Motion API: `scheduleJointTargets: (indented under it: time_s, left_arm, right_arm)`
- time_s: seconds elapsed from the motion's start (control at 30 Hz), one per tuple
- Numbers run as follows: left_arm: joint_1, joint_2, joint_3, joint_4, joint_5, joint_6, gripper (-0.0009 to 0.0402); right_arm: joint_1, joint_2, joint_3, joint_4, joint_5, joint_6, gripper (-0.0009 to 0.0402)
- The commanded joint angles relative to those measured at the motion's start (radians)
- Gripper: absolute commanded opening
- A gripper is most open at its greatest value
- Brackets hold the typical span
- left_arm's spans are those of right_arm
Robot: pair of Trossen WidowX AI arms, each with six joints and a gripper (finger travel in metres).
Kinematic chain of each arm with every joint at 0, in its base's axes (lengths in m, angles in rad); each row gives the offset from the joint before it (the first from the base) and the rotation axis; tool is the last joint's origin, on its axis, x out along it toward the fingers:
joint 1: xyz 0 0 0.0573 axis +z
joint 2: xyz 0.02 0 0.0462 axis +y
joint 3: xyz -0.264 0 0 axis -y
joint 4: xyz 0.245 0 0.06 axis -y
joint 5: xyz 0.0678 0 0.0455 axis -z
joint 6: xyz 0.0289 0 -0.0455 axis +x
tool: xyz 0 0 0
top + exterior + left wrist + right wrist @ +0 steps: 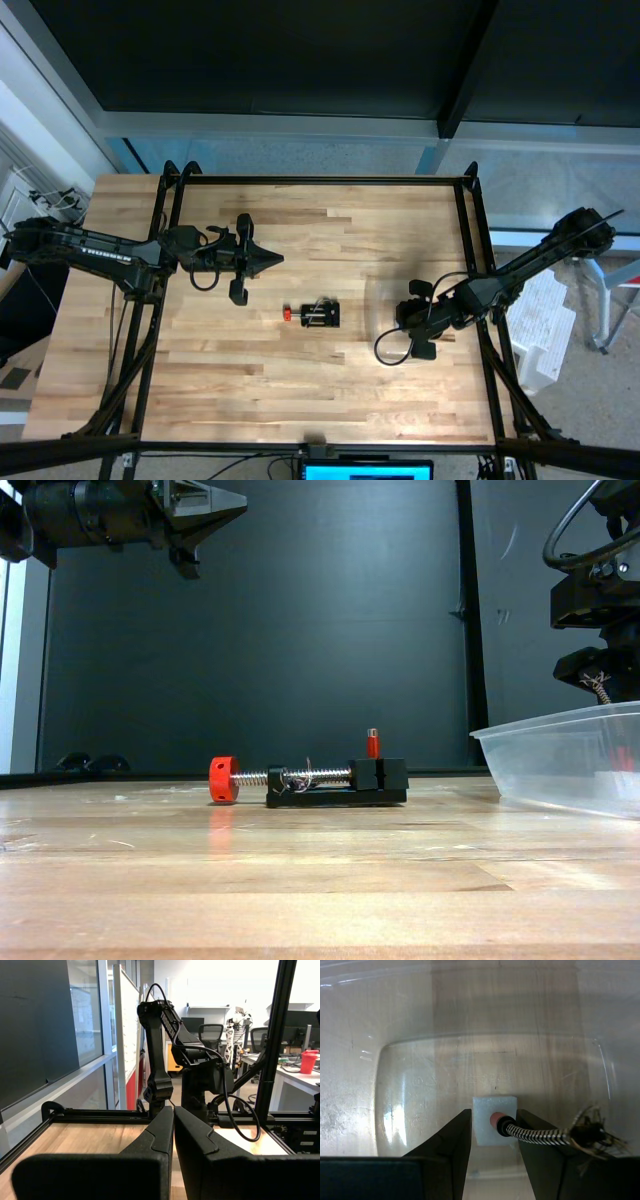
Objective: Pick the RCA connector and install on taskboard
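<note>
We see the right gripper (pixel 493 1116) lowered into the clear plastic tray (pixel 405 1080) on the table's right side, its two dark fingers (pixel 447 1145) spread apart. Between them sits the small white square piece (pixel 485 1109), with a finger just beside it on either side; we cannot tell whether either one touches it. The RCA connector (pixel 505 1127) lies on the tray floor there, its reddish tip against the white piece and its dark collar running into a black-and-white braided lead (pixel 540 1135) that crosses over one finger and ends in a frayed tuft. So this claw is open, straddling the plug's tip and clamped on nothing that we can make out

The taskboard (pixel 322 314) rests on the wooden table (pixel 250 385) around its middle, well apart from the tray, with its red knob (pixel 287 313) at the end nearer the left gripper (pixel 270 258). In the low view we note a silvery threaded screw (pixel 315 775) between the knob and the black block, and a small red post (pixel 372 743) standing upright on top of the block

The left gripper hangs high above the table, beyond the taskboard and to its left, pointing inward. In its wrist view its two fingertips (pixel 161 1132) meet flat against each other with nothing between them: this claw is closed and empty
</note>
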State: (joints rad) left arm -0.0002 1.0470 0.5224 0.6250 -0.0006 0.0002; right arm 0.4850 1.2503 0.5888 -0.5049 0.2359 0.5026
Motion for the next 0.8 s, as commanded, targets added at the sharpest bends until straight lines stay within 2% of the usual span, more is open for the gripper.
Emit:
scheduleJointTargets:
  time_s: [0.03,0.6,0.8]
  left_arm:
    - [0.000,0.000,0.000,0.000,0.000,0.000,0.0000]
    - [0.000,0.000,0.000,0.000,0.000,0.000,0.0000]
    - [0.000,0.000,0.000,0.000,0.000,0.000,0.0000]
  right_arm:
    - [0.000,0.000,0.000,-0.002,0.005,-0.002,0.0104]
    - [-0.001,0.000,0.000,0.002,0.008,-0.013,-0.0001]
    - [-0.002,-0.005,0.001,0.001,0.008,-0.014,-0.0001]
